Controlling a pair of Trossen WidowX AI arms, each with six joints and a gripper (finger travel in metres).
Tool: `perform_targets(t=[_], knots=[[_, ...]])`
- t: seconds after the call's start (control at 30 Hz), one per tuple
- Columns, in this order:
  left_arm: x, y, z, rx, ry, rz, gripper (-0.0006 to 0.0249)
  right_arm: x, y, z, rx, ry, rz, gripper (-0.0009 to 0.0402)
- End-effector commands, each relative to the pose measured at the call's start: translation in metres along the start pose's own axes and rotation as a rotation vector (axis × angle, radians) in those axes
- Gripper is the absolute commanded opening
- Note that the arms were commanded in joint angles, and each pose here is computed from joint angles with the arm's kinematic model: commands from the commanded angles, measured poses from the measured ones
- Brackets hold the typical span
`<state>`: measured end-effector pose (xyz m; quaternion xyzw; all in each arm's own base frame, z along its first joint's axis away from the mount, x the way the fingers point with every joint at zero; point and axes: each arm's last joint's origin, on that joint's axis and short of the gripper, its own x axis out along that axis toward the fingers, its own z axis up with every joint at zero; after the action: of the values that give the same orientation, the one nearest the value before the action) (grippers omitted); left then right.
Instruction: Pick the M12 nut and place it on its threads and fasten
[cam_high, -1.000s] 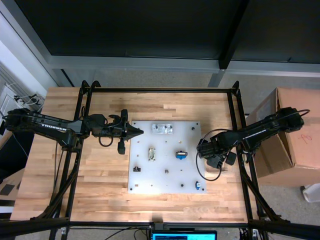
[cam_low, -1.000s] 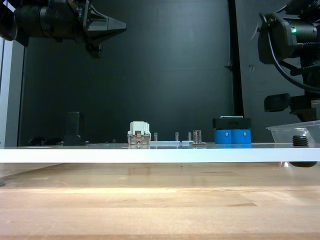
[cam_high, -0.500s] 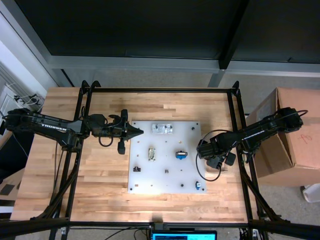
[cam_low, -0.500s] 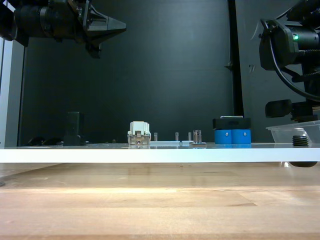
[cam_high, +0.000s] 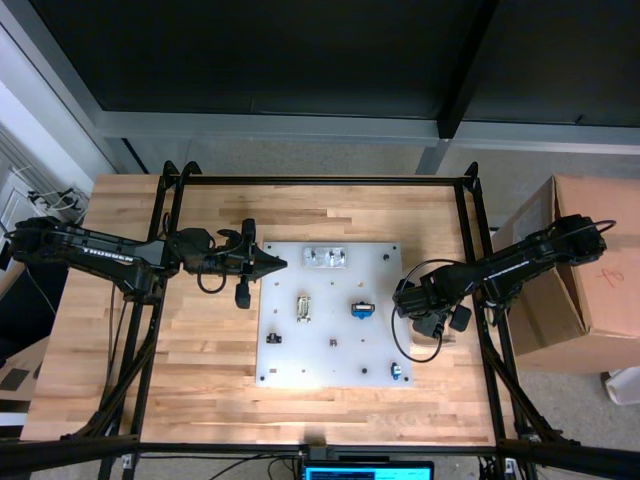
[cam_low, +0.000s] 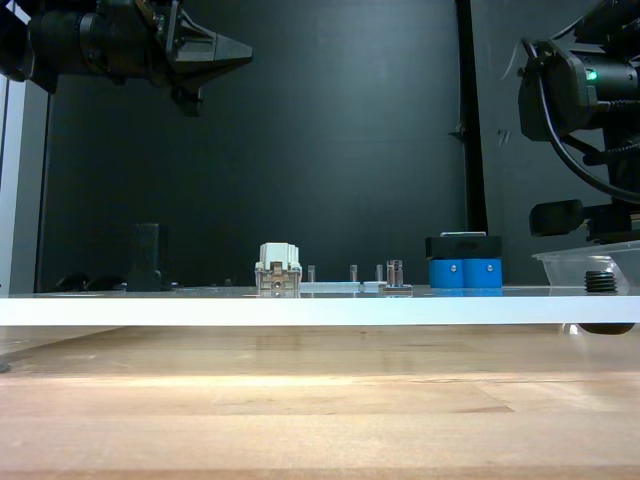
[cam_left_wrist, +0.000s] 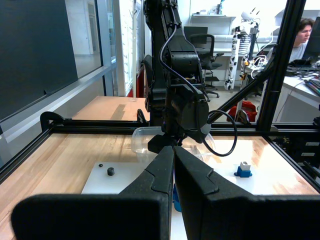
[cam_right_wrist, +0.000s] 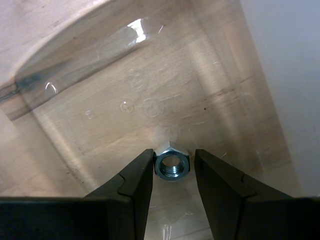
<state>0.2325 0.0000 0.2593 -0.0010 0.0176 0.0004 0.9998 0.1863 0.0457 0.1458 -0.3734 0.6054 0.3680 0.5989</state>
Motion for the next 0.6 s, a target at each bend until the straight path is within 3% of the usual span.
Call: perform_targets(t=[0.03,0.6], knots=[[0.0000,0.0000,0.0000,0.000,0.000,0.000,0.0000,0.0012,0.0003,0.0001,0.000,-0.006,0.002,0.0103],[0.0000,0.0000,0.0000,0.000,0.000,0.000,0.0000,-0.0014,-0.0007,0.0009,0.000,-0.008,-0.005,0.0035]])
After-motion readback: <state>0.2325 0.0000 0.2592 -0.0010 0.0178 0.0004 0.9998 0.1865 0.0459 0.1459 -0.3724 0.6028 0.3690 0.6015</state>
